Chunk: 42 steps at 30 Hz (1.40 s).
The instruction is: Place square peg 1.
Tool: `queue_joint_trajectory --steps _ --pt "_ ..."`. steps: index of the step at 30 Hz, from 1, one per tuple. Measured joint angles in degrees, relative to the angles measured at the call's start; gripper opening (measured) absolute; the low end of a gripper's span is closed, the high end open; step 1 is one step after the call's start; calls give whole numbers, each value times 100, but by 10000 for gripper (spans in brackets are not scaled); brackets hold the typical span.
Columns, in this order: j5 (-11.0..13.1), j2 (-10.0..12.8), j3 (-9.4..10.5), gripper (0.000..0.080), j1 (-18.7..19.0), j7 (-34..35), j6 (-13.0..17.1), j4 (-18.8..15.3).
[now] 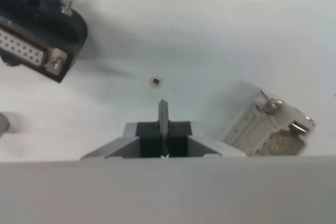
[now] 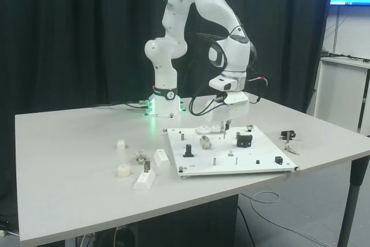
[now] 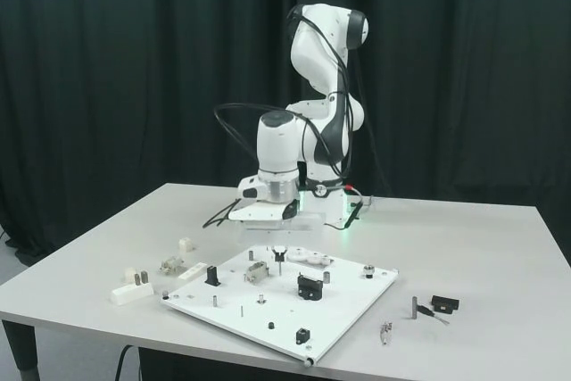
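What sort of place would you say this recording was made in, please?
Probably a robotics lab: black curtains back a grey table with a bolted white arm, and a white assembly board carries pegs and connectors.

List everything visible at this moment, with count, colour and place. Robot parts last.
Table: one, grey, carrying everything.
Board: one, white, on the table in front of the arm's base.
Black connector: one, black, on the board.
Pale connector: one, whitish, on the board near the gripper.
Peg: one, grey, thin, upright between the gripper's fingers.
Small blocks: several, white, on the table beside the board.
Loose parts: a few, black and grey, on the table off the board's other side.
Arm: one, white, bent over the board.
Gripper: one, holding the peg above the board.
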Motion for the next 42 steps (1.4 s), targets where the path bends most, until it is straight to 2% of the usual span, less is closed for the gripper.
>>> queue_joint_trajectory --steps 9,42 --pt "-130 -133 -7 26 0 71 -24 2" --pt "-209 -131 -22 22 -8 72 81 17"
